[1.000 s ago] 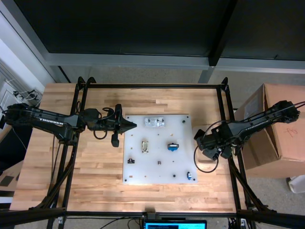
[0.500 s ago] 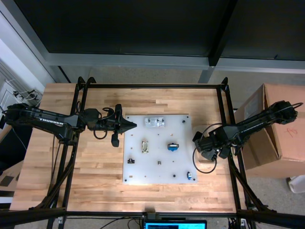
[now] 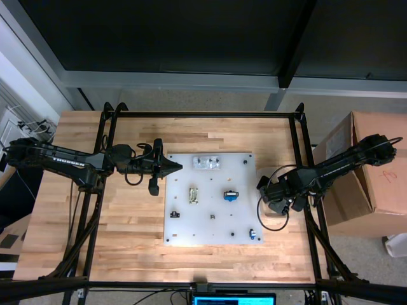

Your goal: Pick the M12 nut and place it on its threads and fasten

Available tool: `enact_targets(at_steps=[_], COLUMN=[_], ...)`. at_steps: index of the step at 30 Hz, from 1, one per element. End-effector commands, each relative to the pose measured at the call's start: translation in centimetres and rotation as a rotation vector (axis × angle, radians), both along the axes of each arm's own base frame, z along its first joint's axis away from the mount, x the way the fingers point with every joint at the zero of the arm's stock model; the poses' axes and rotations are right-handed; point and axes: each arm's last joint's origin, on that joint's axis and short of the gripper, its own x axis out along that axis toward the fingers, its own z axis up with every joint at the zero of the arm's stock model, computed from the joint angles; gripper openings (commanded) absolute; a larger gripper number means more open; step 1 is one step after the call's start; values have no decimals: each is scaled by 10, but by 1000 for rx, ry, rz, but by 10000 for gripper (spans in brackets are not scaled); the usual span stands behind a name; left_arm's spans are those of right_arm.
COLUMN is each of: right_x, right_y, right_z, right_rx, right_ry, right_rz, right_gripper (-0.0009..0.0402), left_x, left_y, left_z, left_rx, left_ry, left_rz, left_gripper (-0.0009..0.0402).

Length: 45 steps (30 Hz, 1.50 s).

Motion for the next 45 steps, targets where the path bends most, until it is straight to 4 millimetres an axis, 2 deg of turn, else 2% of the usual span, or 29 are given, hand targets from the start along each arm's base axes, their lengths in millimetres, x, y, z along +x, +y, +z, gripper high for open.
enact_targets(at_steps=[1,8,19,28,31,36,41,45], right_x=[0,0,0,1,3,8,18,30], right_y=[0,0,0,0,1,4,10,18], right_z=[-1,-1,-1,1,10,37,65,77], right_rx=[0,1,2,2,9,3,18,20], right_ry=[0,-5,-5,-6,-22,-4,-43,-56], right_rz=[-1,-2,-2,-5,-13,-4,15,46], right_gripper=[165,154,58,0,3,8,5,-1], left_x=[0,0,0,0,0,0,0,0], left_y=[0,0,0,0,0,0,0,0], left_z=[0,0,0,0,0,0,0,0], left_rx=[0,0,0,0,0,0,0,0], left_ry=[0,0,0,0,0,0,0,0], left_rz=[0,0,0,0,0,0,0,0], left_gripper=[0,0,0,0,0,0,0,0])
